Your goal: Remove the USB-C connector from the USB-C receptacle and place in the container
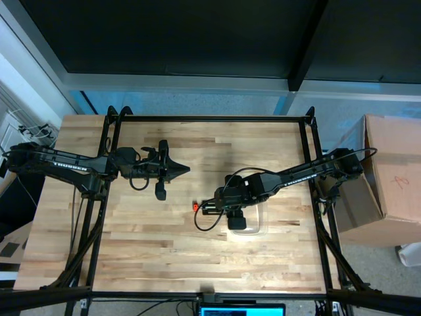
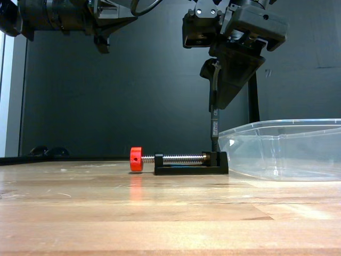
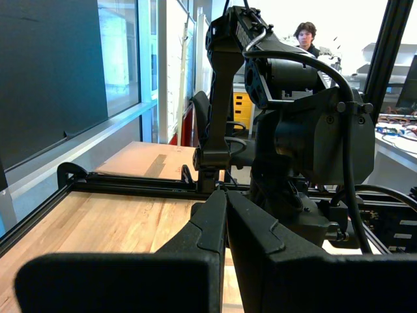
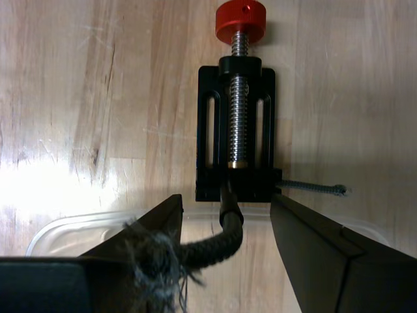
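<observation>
Both aloft — left claw pressed together, aside; right claw pointing down, spread over seated USB-C connector.

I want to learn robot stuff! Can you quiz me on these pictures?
1. True or false: the left gripper is shut, raised far from the clamp.
2. Fill in: the right gripper hangs open over the clamp, which sits beside the clear ____.
3. The connector is: A in the left gripper; B plugged in upright at the clamp's end; C in the right gripper.
Key: 1 true; 2 container; 3 B.
</observation>
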`<state>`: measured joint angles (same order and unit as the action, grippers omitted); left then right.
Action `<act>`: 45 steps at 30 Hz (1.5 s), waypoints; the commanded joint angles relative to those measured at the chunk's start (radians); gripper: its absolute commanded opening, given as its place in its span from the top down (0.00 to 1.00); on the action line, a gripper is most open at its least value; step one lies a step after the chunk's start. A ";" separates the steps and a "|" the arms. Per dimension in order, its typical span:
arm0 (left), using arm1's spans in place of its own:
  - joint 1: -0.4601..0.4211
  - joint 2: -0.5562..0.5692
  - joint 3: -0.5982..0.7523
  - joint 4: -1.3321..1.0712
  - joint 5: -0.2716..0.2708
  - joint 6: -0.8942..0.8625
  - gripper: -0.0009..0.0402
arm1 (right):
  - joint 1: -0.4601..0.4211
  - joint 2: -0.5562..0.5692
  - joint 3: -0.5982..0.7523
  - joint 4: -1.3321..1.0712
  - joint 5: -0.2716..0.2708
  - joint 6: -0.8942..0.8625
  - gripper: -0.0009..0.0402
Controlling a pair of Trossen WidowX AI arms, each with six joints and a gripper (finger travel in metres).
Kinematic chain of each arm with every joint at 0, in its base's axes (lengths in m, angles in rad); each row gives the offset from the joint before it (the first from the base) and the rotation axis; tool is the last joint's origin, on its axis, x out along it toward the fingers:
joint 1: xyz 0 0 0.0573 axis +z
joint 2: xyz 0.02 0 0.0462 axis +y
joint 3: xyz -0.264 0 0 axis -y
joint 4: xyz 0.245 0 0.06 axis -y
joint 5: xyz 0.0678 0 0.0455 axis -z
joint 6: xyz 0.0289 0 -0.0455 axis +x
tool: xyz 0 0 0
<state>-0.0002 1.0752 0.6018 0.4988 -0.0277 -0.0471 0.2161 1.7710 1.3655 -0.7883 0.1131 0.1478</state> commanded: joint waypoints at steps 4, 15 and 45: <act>0.000 0.000 0.000 0.000 0.000 0.000 0.98 | 0.000 0.000 0.000 0.024 0.001 0.005 0.67; 0.000 0.000 0.000 0.000 0.000 0.000 0.98 | -0.002 0.000 -0.002 0.023 0.003 0.027 0.92; 0.000 0.000 0.000 0.000 0.000 0.000 0.98 | -0.002 -0.004 0.011 -0.005 0.001 0.024 0.98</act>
<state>-0.0002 1.0752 0.6018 0.4984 -0.0273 -0.0471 0.2134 1.7691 1.3674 -0.7795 0.1131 0.1741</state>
